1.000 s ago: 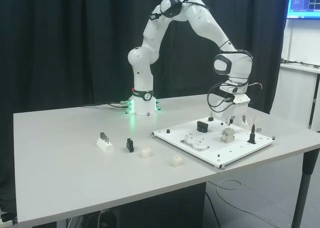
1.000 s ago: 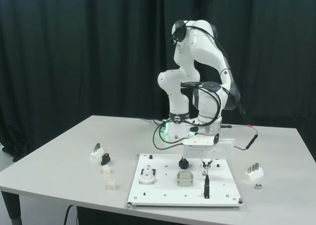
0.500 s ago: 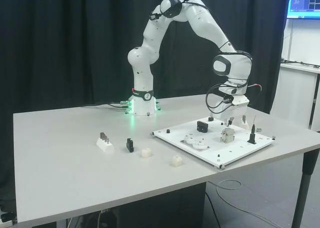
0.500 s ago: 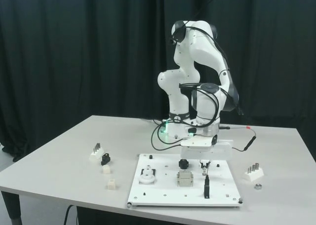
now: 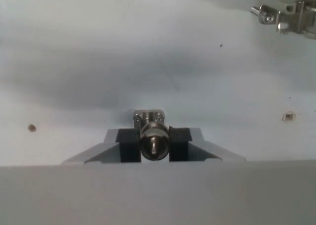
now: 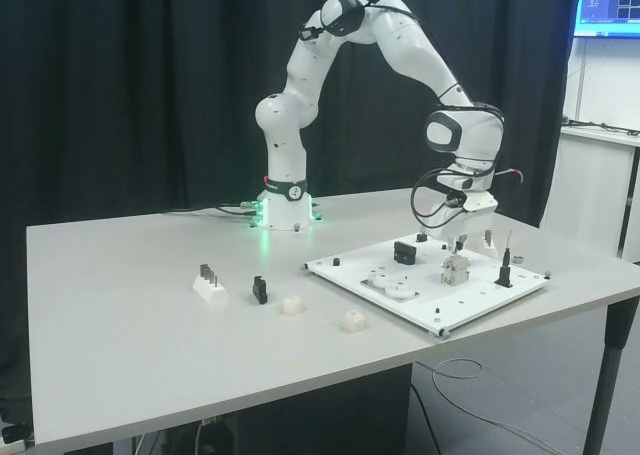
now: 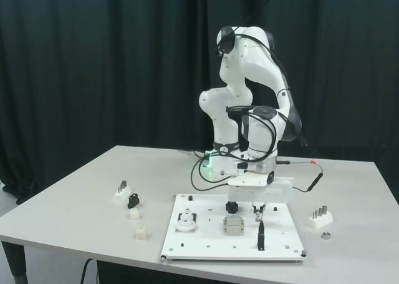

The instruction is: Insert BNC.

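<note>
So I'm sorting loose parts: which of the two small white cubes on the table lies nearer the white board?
The cube by the table's front edge lies nearer the board; the other cube sits beside the black part.

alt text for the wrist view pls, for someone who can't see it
Seen from the wrist, a small metal connector sits gripped between the two black fingers of the tool, above a white board. A metal bracket is fixed to the board at one corner of the picture.
</note>
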Controlling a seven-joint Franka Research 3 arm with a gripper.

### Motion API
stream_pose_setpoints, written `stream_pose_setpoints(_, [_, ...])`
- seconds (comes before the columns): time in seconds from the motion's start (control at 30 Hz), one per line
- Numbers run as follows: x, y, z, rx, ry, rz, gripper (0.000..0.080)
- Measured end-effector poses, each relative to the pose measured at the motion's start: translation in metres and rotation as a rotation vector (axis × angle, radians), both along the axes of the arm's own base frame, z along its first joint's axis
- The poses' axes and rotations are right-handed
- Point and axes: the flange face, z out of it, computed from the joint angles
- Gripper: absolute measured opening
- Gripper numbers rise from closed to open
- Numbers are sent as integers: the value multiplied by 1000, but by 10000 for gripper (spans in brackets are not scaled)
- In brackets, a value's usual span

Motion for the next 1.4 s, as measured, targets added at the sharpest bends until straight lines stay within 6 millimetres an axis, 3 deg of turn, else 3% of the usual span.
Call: stream_pose_setpoints(1.4, [-4,5,-10,-7,16,10,117])
